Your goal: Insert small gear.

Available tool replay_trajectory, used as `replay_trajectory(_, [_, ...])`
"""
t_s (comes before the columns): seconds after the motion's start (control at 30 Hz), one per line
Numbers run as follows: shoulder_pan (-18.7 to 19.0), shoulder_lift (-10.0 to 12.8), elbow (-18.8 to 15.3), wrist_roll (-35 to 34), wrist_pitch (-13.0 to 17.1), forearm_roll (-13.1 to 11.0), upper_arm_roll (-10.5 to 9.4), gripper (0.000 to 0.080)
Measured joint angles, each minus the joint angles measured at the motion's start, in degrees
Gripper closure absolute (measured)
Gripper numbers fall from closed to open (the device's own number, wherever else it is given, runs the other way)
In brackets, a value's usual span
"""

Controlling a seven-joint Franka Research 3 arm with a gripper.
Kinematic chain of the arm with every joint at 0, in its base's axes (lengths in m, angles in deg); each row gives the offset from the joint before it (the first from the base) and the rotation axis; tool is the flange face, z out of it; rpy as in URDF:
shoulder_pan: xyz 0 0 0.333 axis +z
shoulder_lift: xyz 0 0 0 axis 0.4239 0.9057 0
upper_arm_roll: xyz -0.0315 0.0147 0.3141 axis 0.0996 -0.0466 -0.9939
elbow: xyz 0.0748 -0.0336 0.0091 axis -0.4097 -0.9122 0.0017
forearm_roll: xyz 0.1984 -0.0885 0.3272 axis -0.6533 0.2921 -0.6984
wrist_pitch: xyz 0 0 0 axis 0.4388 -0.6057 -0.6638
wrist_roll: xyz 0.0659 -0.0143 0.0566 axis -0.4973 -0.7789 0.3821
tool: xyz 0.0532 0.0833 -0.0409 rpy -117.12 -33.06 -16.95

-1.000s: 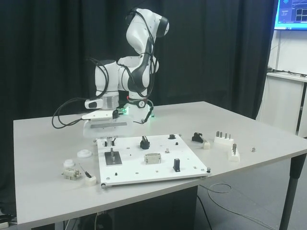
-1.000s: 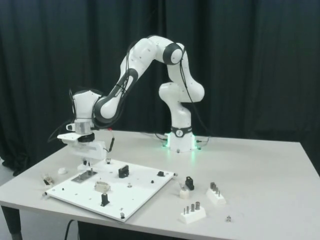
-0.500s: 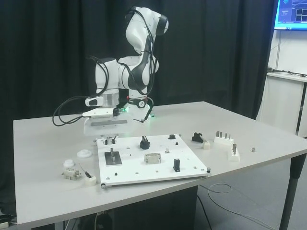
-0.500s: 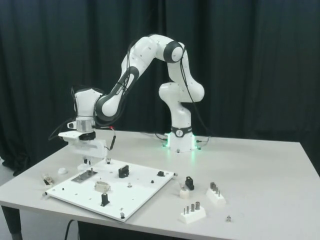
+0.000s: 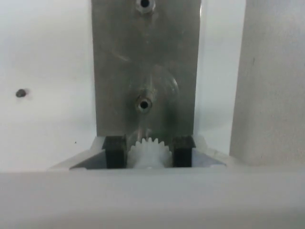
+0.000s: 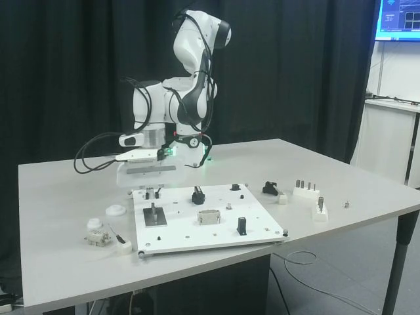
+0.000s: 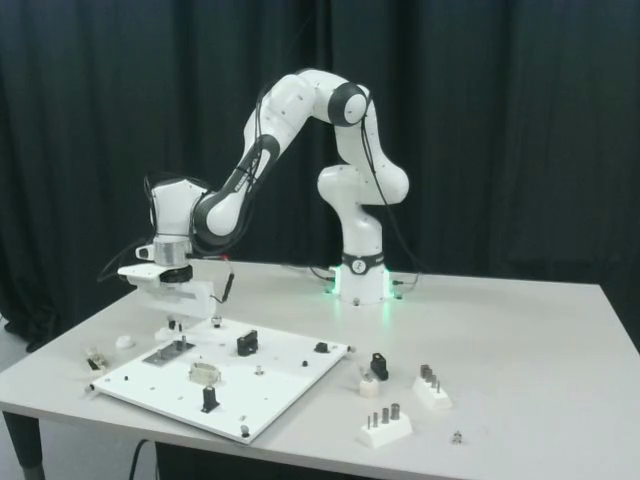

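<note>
A: Item one, far to the gripper's side on the grey table (image 6: pixel 59 190): loose white parts near the board's edge, a round white piece (image 6: pixel 115 210) and a small connector (image 6: pixel 96 239). Well apart from the work.

B: Risk there?

A: None that I judge. Item two, directly under the gripper (image 5: pixel 149 151): small gear (image 5: pixel 148 153), white, toothed, pinched between the two black fingertips (image 5: pixel 115 150), one each side. It hangs above the grey metal plate (image 5: pixel 145 67) on the white board (image 6: pixel 203 223). In the wrist view a bored spot (image 5: pixel 143 103) shows on the plate, just ahead of the gear.

B: Is that its seat?

A: Likely, but I cannot tell whether it is a pin or a hole. Hazard, as a judgement: the gear sits off that spot, so a straight descent would land the teeth on bare plate and could jam it or twist it in the grip.

B: Cause?

A: Sideways offset not corrected before lowering. Also, only a thin part of the gear is held; a hard touch could tilt it or pop it loose.

B: Item three?

A: Beyond the gripper, across the board: black fixtures (image 6: pixel 197 195), and farther on the table white pin blocks (image 6: pixel 306 189). Well apart; collision only if the arm (image 7: pixel 300 110) swings wide.
</note>
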Motion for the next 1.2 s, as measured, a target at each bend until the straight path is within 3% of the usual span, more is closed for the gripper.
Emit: replay_trajectory(1.2, [0.04,0.35,-2.44,0.01,4.97,-0.53,-1.83,0.0604])
